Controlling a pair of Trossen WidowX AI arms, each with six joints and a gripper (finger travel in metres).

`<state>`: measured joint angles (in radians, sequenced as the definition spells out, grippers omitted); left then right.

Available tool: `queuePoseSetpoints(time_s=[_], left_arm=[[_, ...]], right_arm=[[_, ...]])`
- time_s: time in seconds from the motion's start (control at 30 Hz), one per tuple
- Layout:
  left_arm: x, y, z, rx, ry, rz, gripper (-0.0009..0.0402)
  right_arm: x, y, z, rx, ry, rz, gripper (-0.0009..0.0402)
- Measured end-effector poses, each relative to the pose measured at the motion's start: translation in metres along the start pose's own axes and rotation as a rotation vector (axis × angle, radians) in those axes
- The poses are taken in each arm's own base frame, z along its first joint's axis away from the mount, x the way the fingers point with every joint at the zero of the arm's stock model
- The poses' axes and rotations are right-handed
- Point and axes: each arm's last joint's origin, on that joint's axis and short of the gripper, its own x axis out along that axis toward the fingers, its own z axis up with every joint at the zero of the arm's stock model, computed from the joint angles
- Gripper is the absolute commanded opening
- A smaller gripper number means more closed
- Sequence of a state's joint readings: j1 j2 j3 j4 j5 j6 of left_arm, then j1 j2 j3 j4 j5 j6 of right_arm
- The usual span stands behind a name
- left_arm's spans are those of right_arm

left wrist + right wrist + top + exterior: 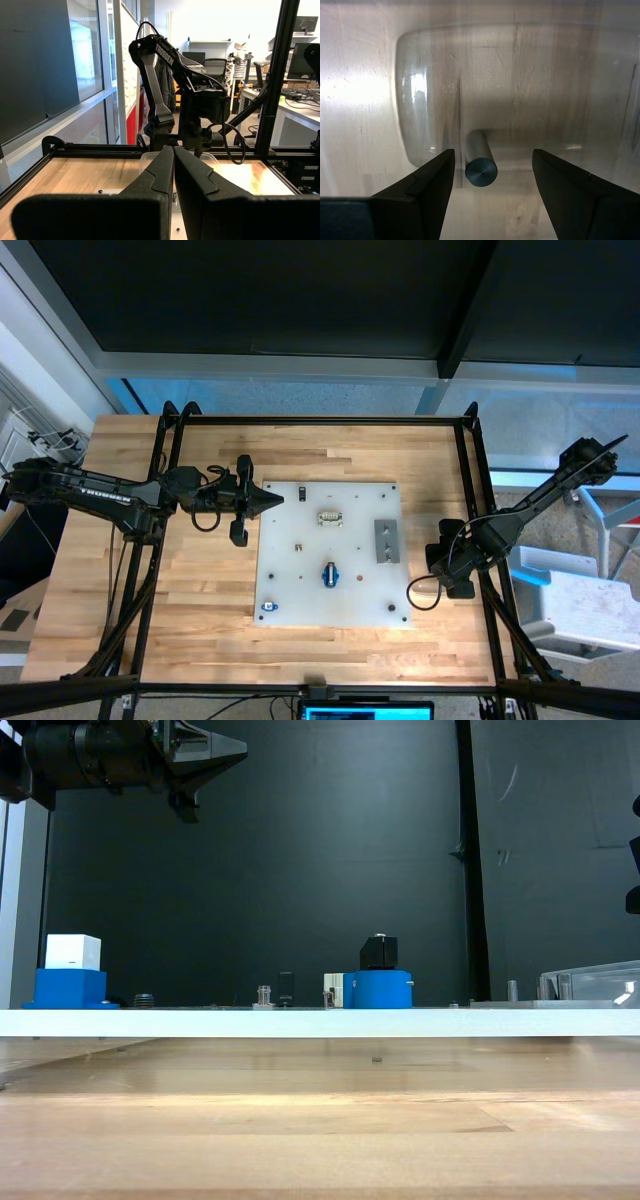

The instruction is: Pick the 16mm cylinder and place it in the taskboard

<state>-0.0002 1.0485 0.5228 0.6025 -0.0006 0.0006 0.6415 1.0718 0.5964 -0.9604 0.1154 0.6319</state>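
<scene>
Right gripper point(493, 152), mid-right in high view: my jaws apart, straddling the 16mm cylinder point(480, 167) in the clear tray point(420, 100). It's nearer one finger, so closing could shove it away. Left gripper point(262, 500), jaws together, hovers at the taskboard point(300, 585) left edge.

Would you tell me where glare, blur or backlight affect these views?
Right wrist view: glare whitens the clear plastic tray holding the grey metal cylinder, below the right gripper with open jaws. Left wrist view: the left gripper, jaws shut, high near the left edge of the white taskboard, is silhouetted against overexposed background. Low view: the near wooden table is soft.
</scene>
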Motion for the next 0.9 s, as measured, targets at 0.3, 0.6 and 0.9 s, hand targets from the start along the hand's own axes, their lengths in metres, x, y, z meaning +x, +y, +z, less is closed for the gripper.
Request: queuePoseSetpoints(time_s=[0.3,0.6,0.9], left_arm=[[0.0000,0.0000,0.0000,0.000,0.000,0.000,0.0000],[0.0000,0.0000,-0.0002,0.000,0.001,0.000,0.0000],[0.0000,0.0000,-0.0001,0.000,0.000,0.000,0.0000]], right_arm=[[0.0015,-0.0001,-0.0005,0.010,0.001,0.003,0.0174],[0.0015,0.0001,-0.0005,0.013,0.001,0.006,0.0122],[0.0015,0.0001,-0.0005,0.013,0.002,0.007,0.0076]])
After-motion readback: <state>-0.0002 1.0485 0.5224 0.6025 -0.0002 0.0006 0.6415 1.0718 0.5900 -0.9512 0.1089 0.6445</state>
